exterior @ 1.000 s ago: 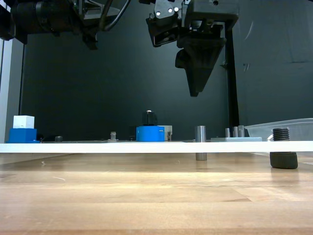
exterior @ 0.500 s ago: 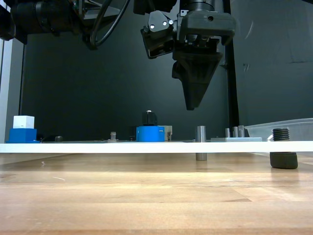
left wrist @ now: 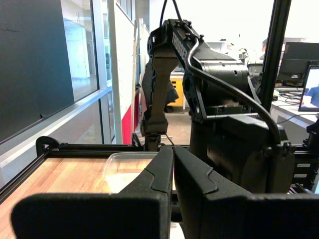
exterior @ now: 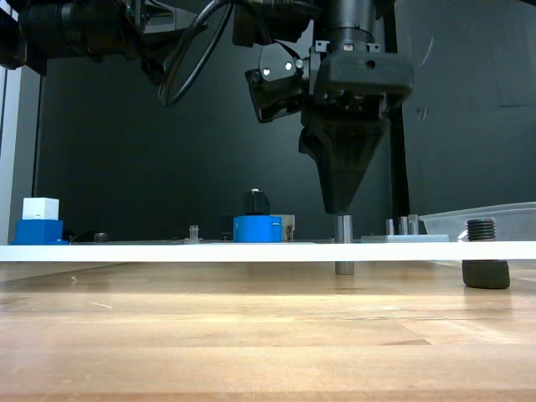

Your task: Pick the 16mm cylinder and place it in the container

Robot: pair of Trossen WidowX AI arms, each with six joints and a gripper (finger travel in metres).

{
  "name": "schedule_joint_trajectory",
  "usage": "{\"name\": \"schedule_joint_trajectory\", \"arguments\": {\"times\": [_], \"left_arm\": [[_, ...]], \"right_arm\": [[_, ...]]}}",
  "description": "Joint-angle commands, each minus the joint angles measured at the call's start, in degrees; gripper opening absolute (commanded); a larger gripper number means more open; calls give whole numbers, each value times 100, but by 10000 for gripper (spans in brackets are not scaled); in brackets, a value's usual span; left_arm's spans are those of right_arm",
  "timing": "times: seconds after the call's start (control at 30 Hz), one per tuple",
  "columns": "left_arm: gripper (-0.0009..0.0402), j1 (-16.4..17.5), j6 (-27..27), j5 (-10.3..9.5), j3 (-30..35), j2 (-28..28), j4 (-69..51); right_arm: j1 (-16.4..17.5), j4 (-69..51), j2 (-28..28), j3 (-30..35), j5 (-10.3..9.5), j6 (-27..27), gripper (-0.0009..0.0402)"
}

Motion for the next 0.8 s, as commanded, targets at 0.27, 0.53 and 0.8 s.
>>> {"name": "schedule_joint_trajectory", "arguments": {"times": [0.27, 0.53, 0.8], "left_arm": [[0, 2, 0, 2, 2, 2, 2], [0, 2, 0, 2, 2, 2, 2], [0, 2, 0, 2, 2, 2, 2]], "right_arm": [[7, 173, -33, -199, 0, -9, 167], [7, 422, -44, -411, -42, -7, 166], [4, 435, -46, -446, -42, -9, 138]]}}
